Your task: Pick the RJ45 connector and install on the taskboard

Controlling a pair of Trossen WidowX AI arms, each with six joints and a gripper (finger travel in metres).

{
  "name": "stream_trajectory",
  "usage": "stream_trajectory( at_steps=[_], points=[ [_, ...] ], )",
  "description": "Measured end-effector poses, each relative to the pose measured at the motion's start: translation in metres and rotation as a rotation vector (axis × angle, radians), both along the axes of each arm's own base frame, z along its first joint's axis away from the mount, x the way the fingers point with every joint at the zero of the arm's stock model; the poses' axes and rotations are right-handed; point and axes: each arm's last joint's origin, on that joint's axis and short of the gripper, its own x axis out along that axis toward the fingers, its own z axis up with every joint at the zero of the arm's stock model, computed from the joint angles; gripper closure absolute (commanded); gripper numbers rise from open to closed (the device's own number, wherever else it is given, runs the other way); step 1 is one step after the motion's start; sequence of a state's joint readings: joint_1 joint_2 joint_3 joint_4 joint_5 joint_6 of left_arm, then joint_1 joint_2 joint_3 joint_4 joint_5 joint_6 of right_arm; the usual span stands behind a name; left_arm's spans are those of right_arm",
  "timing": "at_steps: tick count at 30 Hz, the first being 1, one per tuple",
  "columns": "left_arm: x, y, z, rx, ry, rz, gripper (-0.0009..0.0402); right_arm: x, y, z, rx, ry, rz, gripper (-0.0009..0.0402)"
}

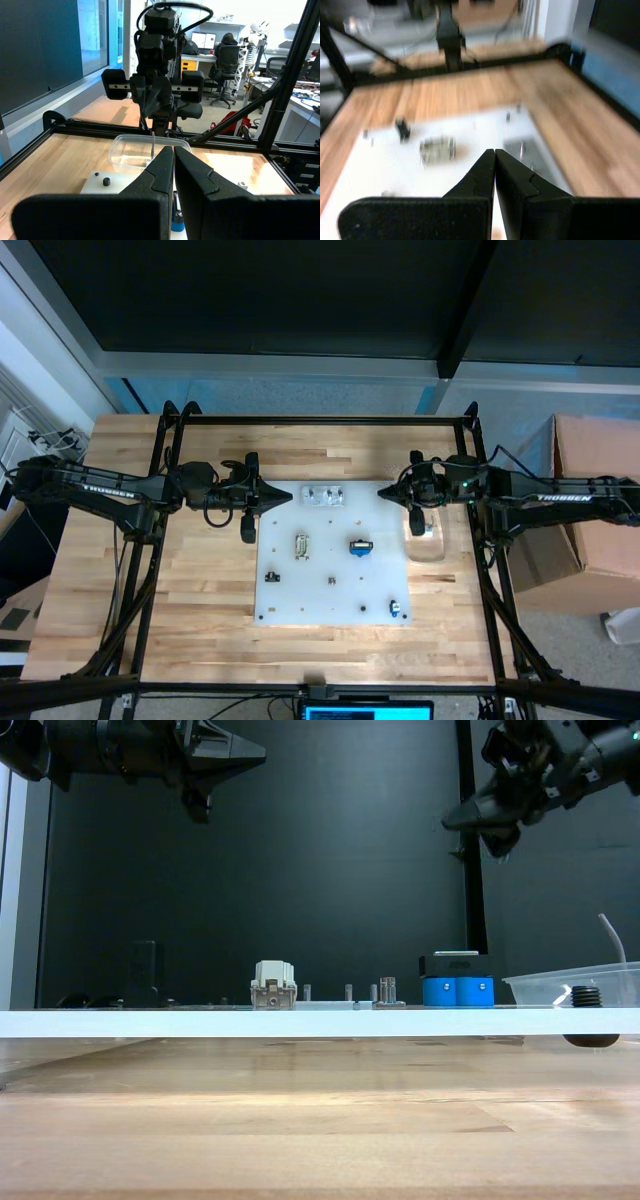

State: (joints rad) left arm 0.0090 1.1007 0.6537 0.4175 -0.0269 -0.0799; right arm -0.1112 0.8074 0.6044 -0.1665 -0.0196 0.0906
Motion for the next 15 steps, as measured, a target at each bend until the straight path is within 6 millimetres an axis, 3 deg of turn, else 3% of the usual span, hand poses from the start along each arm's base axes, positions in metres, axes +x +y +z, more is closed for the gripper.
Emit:
stream_trajectory(
  at_steps=[6, 15],
  points=[
    [0.000, 0.000, 0.000, 0.000, 0.000, 0.000, 0.0393, -0.017, 0.004, 0.015, 0.004, 0.282, 0.030, 0.0393],
    [0.000, 0.000, 0.000, 0.000, 0.001, 0.000, 0.0393, -0.055, 0.006, 0.063, -0.072, 0.544, 0.010, 0.0360]
  ],
)
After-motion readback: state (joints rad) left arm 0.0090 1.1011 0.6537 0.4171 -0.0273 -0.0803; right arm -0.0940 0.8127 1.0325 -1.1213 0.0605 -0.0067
